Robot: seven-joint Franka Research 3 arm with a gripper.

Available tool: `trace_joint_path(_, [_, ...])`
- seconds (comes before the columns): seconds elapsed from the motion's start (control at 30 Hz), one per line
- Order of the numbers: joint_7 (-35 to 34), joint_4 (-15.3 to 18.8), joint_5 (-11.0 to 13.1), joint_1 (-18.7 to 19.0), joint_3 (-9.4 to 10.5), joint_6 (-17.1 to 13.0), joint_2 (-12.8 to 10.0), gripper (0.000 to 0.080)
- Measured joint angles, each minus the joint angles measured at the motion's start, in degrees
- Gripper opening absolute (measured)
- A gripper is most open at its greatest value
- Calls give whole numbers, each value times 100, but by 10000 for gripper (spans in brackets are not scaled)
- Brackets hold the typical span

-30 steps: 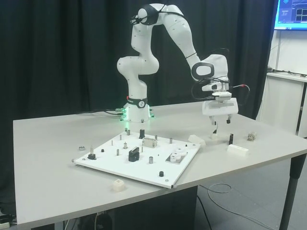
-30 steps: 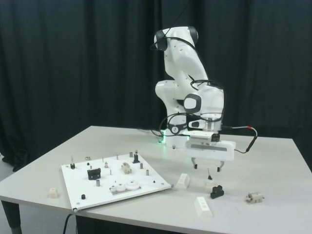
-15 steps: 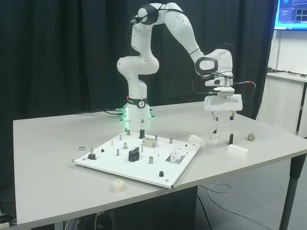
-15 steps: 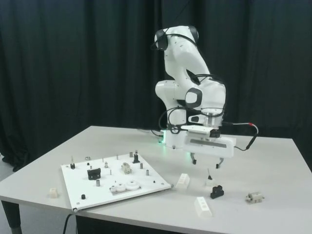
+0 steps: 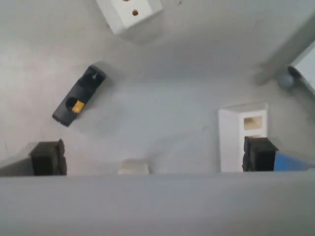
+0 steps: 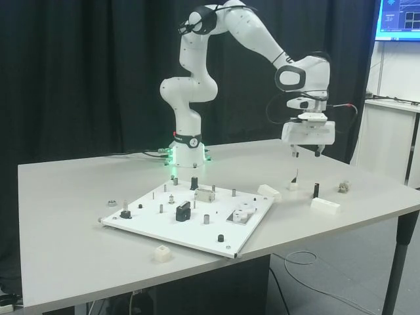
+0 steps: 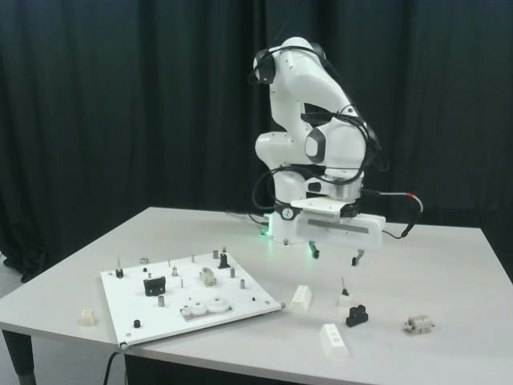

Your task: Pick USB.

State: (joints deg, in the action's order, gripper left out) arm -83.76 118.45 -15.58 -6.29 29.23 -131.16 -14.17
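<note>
Wrist view shows the gripper (image 5: 152, 157) spread wide, holding nothing, well above the USB (image 5: 79, 95), a small black plug lying on the grey table (image 6: 65, 190) near its right edge. It looks light and stiff; I'd pinch its long flat sides.

Robot arms: one white Franka arm (image 6: 197, 92), bolted to the table.
Grippers: one two-fingered gripper (image 7: 334, 256), hanging above the table.
Tables: one grey table (image 6: 65, 197).
Assembly boards: one white board (image 7: 128, 309), studded with small pegs and fittings.
White gears on the board: two (image 7: 203, 305), side by side.
Loose white blocks near the gripper: three — one beside the board's corner (image 7: 300, 297), one at the table's front edge (image 7: 333, 339), one small block with a thin pin (image 7: 344, 298).
Small white cubes: one (image 7: 86, 318), alone by the board's other end.
Loose black parts: one black connector (image 7: 357, 315).
Pale connector pieces: one (image 7: 419, 324), well apart from the board.
</note>
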Motion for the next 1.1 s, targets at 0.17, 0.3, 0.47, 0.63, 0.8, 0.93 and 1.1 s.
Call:
trace_joint_path(0.17, [347, -352, 240, -29, -35, 441, -183, 800])
trace_joint_path(0.3, [592, -596, 397, -28, -80, 720, -363, 800])
trace_joint_path(0.47, [755, -841, 536, -19, -145, 957, -593, 800])
trace_joint_path(0.63, [929, -1002, 720, 51, -267, 1105, -784, 800])
trace_joint_path(0.8, [1014, -1079, 940, 274, -532, 1191, -906, 800])
trace_joint_path(0.93, [1085, -1084, 1151, 581, -852, 1224, -955, 800])
trace_joint_path(1.1, [1142, -1084, 1409, 1084, -1344, 1249, -992, 800])
